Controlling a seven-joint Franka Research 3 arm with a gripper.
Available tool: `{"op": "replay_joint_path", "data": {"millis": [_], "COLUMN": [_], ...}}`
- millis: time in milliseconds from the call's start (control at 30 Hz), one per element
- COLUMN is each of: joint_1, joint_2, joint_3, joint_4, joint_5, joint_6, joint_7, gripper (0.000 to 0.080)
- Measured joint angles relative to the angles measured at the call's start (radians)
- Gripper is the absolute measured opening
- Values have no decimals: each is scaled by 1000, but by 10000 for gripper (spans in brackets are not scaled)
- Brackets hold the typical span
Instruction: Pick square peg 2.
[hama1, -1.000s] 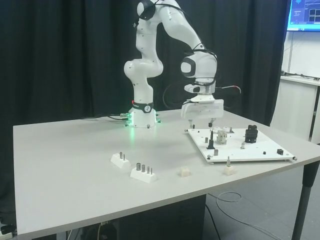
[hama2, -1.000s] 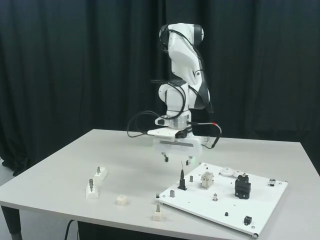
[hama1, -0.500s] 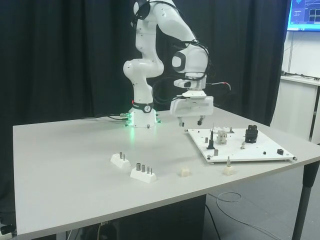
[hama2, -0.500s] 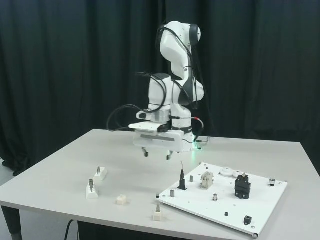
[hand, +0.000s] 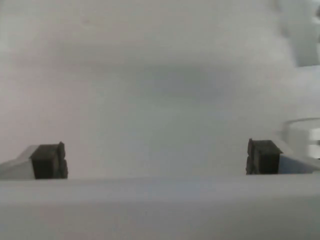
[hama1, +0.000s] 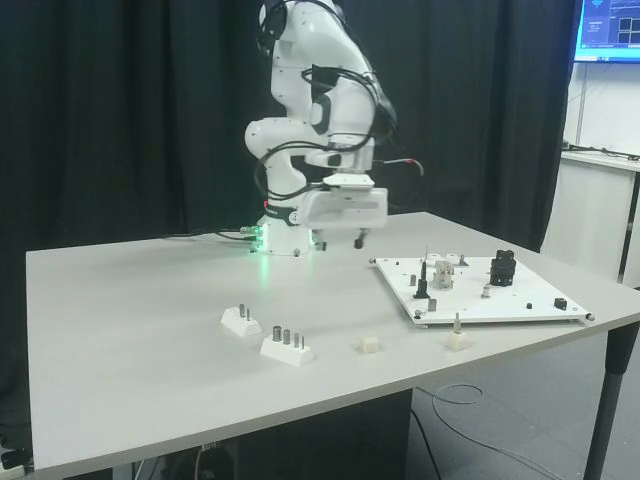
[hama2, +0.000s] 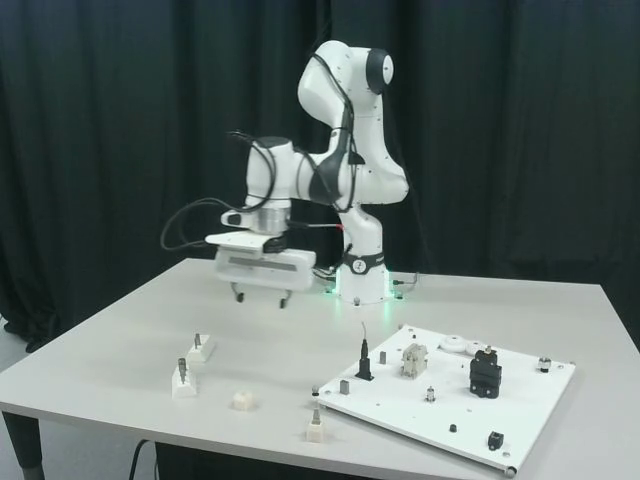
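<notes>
The gripper (hama1: 340, 240) hangs in the air above the grey table (hama1: 130, 300), released: its two fingers stand wide apart with nothing between them. In the wrist view the gripper (hand: 155, 160) shows blocky black pads (hand: 49, 161) on white finger bodies, and below them only smooth, matt tabletop.

Below the hand and toward the table's front edge stand two small white peg holders. The near holder (hama1: 241, 318) is a low wedge-shaped block with a short grey pin upright in it. The far holder (hama1: 287, 347) carries a few stubby grey pegs in a row (too small to tell which of them is square peg 2). Both holders are well apart from the fingers and untouched.

Farther from the hand on that front side lie a plain white cube (hama1: 369, 344) and a small white block (hama1: 457, 338) with one thin pin. To the hand's side, away from the holders, lies a flat white board (hama1: 500, 300) bearing small black and grey fittings.
</notes>
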Motion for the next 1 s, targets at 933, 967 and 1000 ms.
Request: {"op": "replay_joint_path", "data": {"millis": [933, 967, 1000], "joint_1": [-166, -169, -171], "joint_2": [177, 182, 186], "joint_3": [-93, -95, -98], "joint_4": [119, 119, 119], "joint_5": [114, 121, 129], "joint_6": [31, 31, 31], "joint_7": [-471, -482, -493], "gripper": [800, 800, 800]}}
